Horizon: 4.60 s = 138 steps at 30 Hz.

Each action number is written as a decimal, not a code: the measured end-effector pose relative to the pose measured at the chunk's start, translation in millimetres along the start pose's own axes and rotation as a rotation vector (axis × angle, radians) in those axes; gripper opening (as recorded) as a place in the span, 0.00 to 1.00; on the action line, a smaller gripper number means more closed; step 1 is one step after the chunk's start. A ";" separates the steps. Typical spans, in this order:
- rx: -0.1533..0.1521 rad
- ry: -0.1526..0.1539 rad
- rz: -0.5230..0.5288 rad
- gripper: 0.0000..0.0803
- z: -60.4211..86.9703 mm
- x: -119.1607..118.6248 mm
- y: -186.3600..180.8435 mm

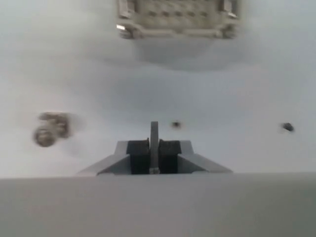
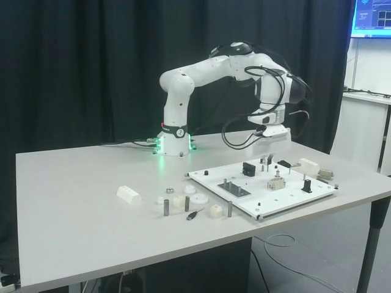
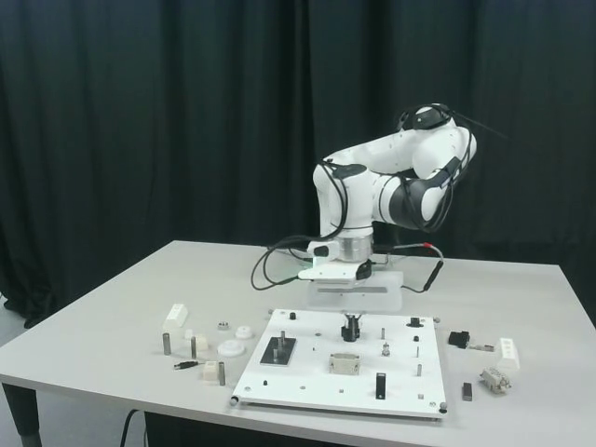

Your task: Place square peg 1.

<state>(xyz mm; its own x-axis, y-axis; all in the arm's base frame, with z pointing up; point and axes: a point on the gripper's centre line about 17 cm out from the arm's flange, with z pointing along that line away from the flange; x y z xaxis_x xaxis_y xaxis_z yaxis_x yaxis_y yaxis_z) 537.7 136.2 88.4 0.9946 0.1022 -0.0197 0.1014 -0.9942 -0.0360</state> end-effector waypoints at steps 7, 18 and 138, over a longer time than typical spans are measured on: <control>0.058 0.001 -0.005 0.04 -12.7 8.0 -40.1; 0.100 -0.025 0.005 0.04 -25.9 12.0 -120.7; 0.091 -0.106 -0.088 1.00 54.9 -11.9 -293.5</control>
<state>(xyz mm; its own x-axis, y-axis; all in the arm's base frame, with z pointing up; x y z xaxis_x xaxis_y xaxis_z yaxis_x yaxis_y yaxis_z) 494.8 428.6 44.4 0.9734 0.1968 -0.1175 0.1811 -0.9746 -0.1321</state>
